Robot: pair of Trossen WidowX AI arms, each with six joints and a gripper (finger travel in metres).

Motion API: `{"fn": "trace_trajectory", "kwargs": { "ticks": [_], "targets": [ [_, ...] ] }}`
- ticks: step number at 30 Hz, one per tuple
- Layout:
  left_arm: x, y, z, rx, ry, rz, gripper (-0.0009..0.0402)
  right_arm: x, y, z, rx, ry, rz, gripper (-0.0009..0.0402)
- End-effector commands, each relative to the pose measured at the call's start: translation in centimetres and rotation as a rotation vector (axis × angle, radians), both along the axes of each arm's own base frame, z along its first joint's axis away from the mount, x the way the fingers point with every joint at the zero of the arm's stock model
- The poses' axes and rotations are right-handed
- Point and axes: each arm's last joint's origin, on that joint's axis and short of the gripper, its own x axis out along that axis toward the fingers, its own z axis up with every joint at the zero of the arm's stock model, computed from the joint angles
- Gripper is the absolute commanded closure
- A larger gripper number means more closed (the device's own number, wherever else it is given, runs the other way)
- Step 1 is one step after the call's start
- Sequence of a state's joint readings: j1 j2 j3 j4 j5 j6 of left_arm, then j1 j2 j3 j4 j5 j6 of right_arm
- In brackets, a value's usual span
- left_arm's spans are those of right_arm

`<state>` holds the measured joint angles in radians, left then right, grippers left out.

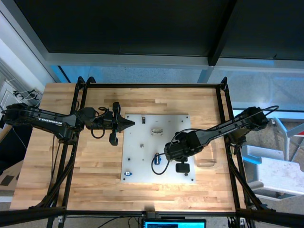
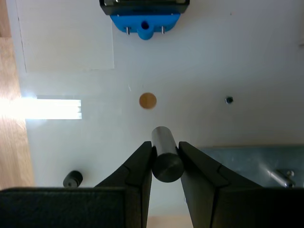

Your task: Pick the 16mm cylinder and place it in the taskboard

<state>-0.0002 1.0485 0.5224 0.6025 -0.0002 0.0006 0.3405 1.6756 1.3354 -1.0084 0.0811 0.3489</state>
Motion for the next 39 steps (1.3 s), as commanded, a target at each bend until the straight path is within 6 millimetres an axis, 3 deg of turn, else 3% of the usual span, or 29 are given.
{"fn": "trace_trajectory", "kwargs": {
  "ticks": [1,18,39],
  "targets": [
    [0.0,0.0,0.0,0.000,0.000,0.000,0.0393,0.4,0.2,-0.4,0.004,0.001,0.000,0.0350],
    [0.0,0.0,0.0,0.000,0.000,0.000,0.0393,2.0,0.4,-0.9,0.007,-0.016,0.002,0.0350],
    [0.0,0.0,0.0,0.000,0.000,0.000,0.0393,2.2,0.4,-1.6,0.018,0.004,0.005,0.0350]
  ]
}}
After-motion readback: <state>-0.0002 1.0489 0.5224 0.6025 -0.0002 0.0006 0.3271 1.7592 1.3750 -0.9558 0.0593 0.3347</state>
